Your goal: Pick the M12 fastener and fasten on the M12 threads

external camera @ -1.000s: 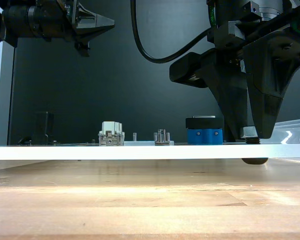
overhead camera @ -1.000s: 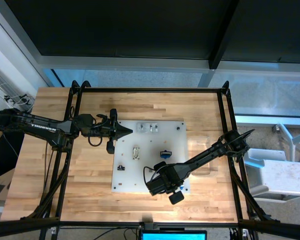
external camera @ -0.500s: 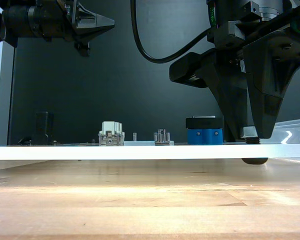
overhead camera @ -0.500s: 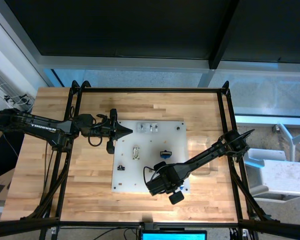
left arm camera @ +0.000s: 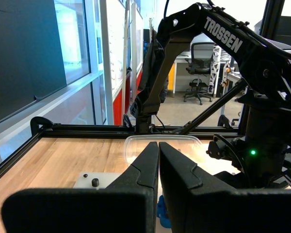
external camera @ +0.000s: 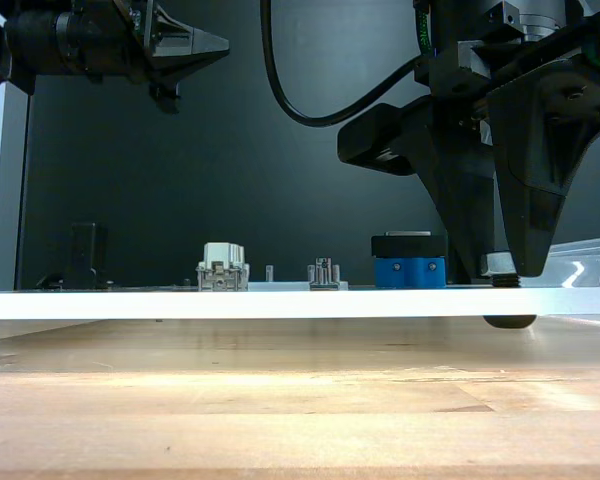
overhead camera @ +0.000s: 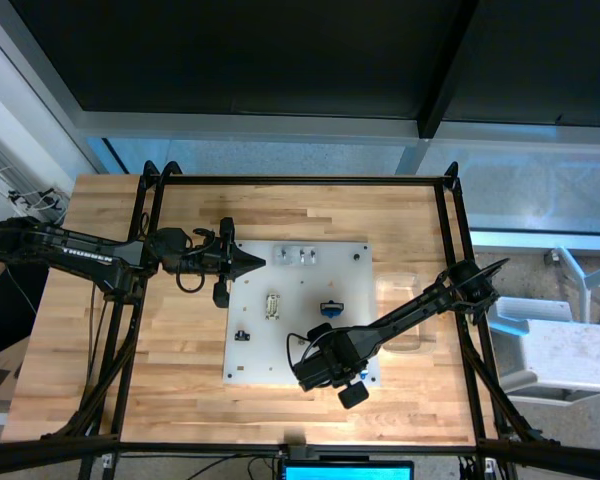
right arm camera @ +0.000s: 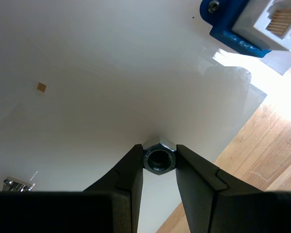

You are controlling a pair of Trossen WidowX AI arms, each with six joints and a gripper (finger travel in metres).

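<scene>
Wooden desk (overhead camera: pixel 170 400) carries a white board (overhead camera: pixel 265 350), with a clear tray (overhead camera: pixel 395 285) just off the board's right edge. Left arm hangs over the board's far left corner, well above it, and the left gripper (overhead camera: pixel 255 263) points inward with its jaws closed tight, only a thin seam showing between them in its own wrist view. Right arm reaches in from the right side, and the right gripper (external camera: pixel 499 272) points straight down at the board's near right edge. A blue connector block (external camera: pixel 410 272) sits on the board near it, a bit further back. Right jaws are narrow and hug the M12 fastener (right arm camera: pixel 159 160), one finger against each side of the little silver nut. From the low view the nut sits on top of the black ribs of the M12 threads (external camera: pixel 502 283), so it's on its stud, with some ribs showing below it. High view can't confirm that, since the gripper covers the spot.
</scene>
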